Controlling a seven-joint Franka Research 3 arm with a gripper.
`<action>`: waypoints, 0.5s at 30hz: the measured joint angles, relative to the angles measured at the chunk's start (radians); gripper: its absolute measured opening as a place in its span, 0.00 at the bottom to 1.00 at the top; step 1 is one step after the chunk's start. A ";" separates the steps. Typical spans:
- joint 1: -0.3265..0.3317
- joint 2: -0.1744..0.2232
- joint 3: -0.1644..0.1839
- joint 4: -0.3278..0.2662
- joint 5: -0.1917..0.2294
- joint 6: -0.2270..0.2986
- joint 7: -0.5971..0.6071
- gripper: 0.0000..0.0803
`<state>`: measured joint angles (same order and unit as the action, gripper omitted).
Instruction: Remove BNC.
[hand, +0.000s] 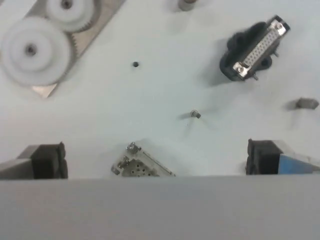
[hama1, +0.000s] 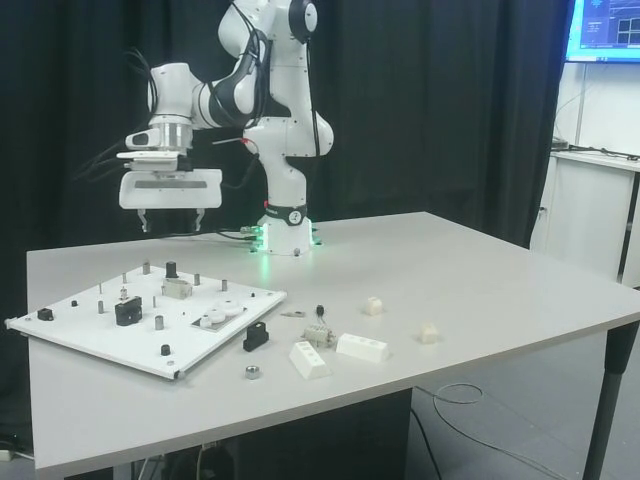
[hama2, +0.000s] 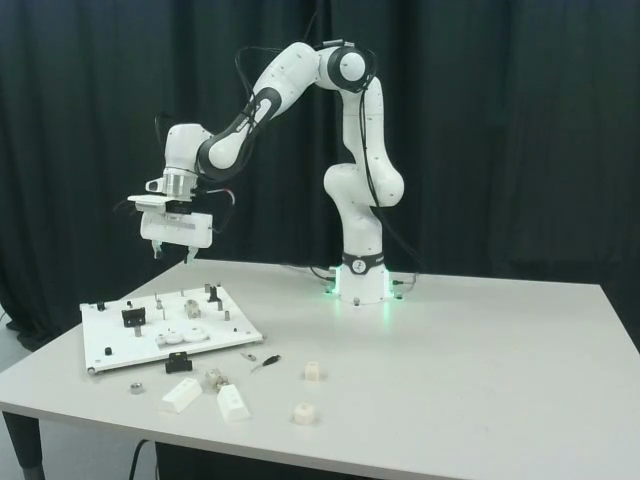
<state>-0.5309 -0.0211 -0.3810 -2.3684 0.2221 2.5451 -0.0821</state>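
Black curtains behind, the open pincer (hama1: 170, 222) hovers well above the board's BNC (hand: 195, 114).

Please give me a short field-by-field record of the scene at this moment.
arm: white, bolted at the table's rear
gripper: open, holding nothing, high above the board
board: white, flat on the table's corner
on board: two white gears, black multi-pin connector, small posts
off board: white blocks, a nut
BNC: not identifiable for certain
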 joint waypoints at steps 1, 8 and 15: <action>0.000 0.004 0.000 0.003 0.000 0.000 0.022 1.00; 0.000 0.047 -0.006 0.038 0.000 0.011 0.156 1.00; 0.000 0.096 -0.029 0.079 0.000 0.015 0.307 1.00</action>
<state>-0.5309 0.0753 -0.4102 -2.2892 0.2218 2.5603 0.2246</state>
